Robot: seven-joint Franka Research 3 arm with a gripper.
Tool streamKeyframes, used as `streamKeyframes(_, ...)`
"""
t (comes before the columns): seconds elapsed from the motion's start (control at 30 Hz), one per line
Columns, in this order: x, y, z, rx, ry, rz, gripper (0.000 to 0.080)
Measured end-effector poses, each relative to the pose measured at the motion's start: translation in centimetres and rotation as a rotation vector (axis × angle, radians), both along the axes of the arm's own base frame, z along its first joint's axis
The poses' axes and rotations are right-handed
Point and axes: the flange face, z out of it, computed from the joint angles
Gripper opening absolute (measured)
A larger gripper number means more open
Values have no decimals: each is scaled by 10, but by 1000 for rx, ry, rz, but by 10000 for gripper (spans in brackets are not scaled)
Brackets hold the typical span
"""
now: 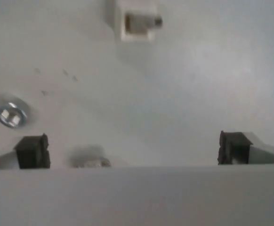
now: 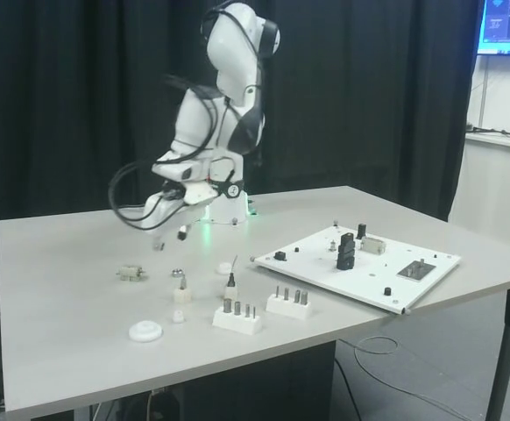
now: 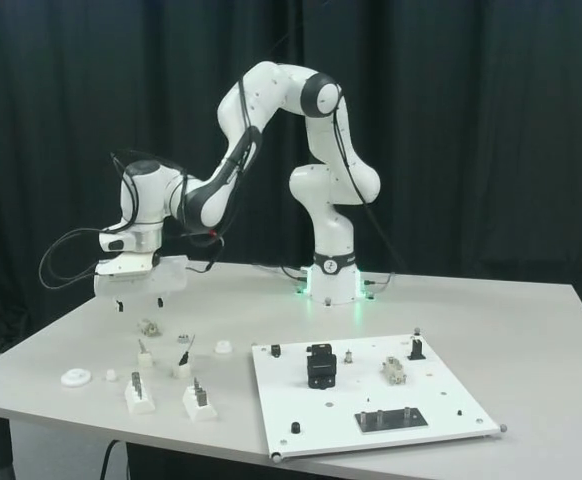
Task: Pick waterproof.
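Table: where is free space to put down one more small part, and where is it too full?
Free: bare table behind the white board, right of the arm's base. Crowded: the near left corner, around the white holders under the gripper.

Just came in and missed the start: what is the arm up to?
The white arm holds its hand open above the grey table, over a cluster of small parts. Nothing is between the fingers. A small metal part lies roughly below the hand, with white blocks of pins nearby. The white board sits off to the side, untouched.
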Motion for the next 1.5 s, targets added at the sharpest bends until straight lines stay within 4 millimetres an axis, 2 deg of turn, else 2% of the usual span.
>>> streamKeyframes(0.3, -32, -32, -29, -4, 21, 62, 800)
streamKeyframes(0.53, -53, -46, -49, -1, 37, 100, 800)
streamKeyframes(0.97, -85, -48, -79, 11, 57, 124, 800)
streamKeyframes(1.5, -115, -46, -100, 23, 73, 124, 800)
